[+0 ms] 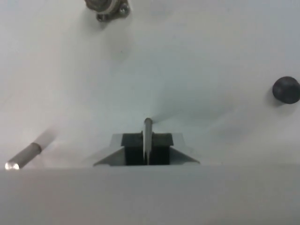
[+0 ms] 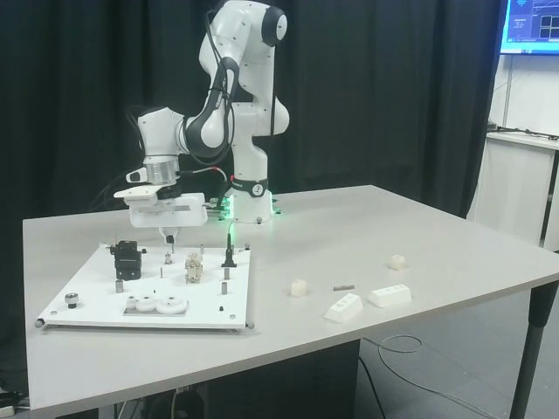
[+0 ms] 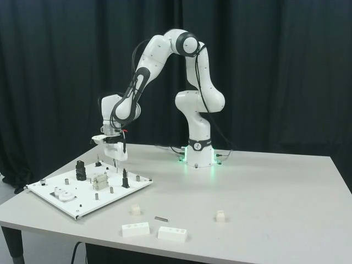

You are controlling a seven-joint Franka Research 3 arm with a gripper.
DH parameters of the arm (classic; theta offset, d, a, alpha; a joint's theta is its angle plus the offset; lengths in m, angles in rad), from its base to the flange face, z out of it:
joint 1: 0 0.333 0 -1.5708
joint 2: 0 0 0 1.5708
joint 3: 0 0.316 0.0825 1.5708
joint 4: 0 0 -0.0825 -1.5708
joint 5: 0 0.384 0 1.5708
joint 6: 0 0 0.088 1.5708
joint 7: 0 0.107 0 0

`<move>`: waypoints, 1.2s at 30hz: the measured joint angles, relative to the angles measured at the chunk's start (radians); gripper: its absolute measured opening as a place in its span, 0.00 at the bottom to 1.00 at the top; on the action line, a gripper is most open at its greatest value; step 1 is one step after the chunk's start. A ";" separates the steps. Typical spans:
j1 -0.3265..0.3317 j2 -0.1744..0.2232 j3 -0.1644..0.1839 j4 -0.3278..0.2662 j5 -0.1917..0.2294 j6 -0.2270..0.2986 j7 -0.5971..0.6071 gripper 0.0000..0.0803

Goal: Insert round peg 1.

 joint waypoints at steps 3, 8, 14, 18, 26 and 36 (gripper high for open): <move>0.000 0.000 -0.001 0.000 0.007 -0.002 0.000 0.04; 0.000 -0.004 -0.001 0.000 0.011 -0.018 -0.007 0.04; 0.000 -0.011 -0.001 0.001 0.011 -0.035 -0.012 0.38; 0.000 -0.017 0.000 0.002 0.011 -0.045 -0.012 0.38; 0.001 -0.028 0.000 0.003 0.011 -0.053 -0.012 0.98; 0.001 -0.039 0.000 0.004 0.011 -0.054 -0.012 0.99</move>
